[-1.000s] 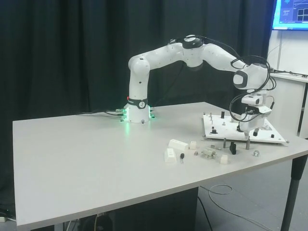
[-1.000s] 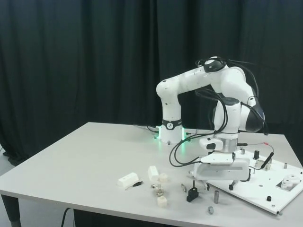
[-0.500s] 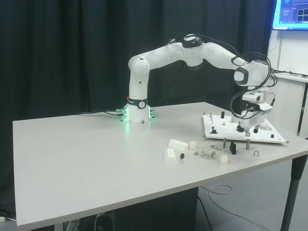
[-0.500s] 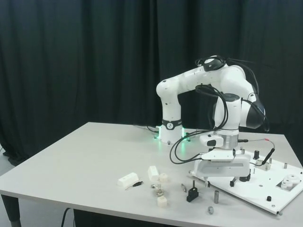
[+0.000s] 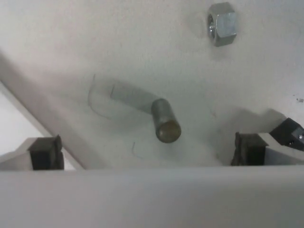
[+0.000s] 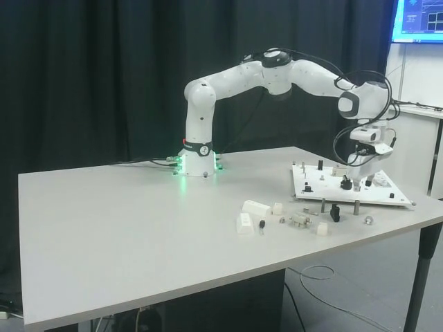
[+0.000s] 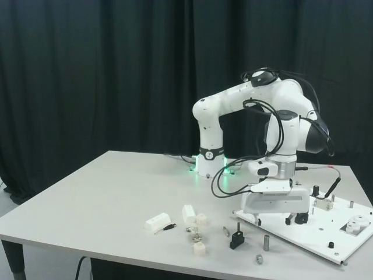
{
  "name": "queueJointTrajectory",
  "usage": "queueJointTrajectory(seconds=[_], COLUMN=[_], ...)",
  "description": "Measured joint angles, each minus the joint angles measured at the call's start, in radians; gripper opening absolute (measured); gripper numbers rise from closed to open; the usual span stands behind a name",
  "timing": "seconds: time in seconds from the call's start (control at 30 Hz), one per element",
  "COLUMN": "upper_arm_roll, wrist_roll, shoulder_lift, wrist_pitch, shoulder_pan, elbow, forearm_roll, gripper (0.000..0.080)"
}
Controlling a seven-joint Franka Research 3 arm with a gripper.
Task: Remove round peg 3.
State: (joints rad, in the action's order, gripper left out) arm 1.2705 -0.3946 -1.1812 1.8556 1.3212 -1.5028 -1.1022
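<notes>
Wrist view. A round metal peg [image 5: 166,123] stands in the white board [image 5: 118,42], its flat top toward the camera, alone on a bare part of the surface. It sits between the two black finger pads [image 5: 46,153] of the gripper [image 5: 147,152], touched by neither. The jaws are wide apart with nothing held. A hex nut [image 5: 222,23] is set in the board well away from the peg. The board's edge runs diagonally past one pad.

First room view. The white arm [image 6: 277,72] reaches from its base, which is lit green [image 6: 196,160], across to the board [image 6: 349,188] at the far right of the grey table [image 6: 124,214]. The gripper [image 6: 360,173] hangs above the board, clear of it. The peg itself cannot be picked out here among the small upright parts. In front of the board on the table lie white blocks [image 6: 252,211], a black clamp-shaped piece [image 6: 335,214] and several small metal parts [image 6: 299,220].

Second room view. The gripper [image 7: 275,211] hovers over the near corner of the board [image 7: 326,230], pointing downward. Loose items lie on the table [image 7: 99,192] beside the board: white blocks [image 7: 158,222], a black piece [image 7: 236,239], and a short metal cylinder [image 7: 266,242] standing upright.
</notes>
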Motion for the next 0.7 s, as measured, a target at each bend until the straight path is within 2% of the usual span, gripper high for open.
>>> queueJointTrajectory(seconds=[0.7], upper_arm_roll=[0.070], wrist_roll=[0.000], shoulder_lift=[0.001], wrist_pitch=[-0.096], shoulder_pan=[0.041], elbow=[0.009], forearm_roll=[0.002], gripper=[0.0800])
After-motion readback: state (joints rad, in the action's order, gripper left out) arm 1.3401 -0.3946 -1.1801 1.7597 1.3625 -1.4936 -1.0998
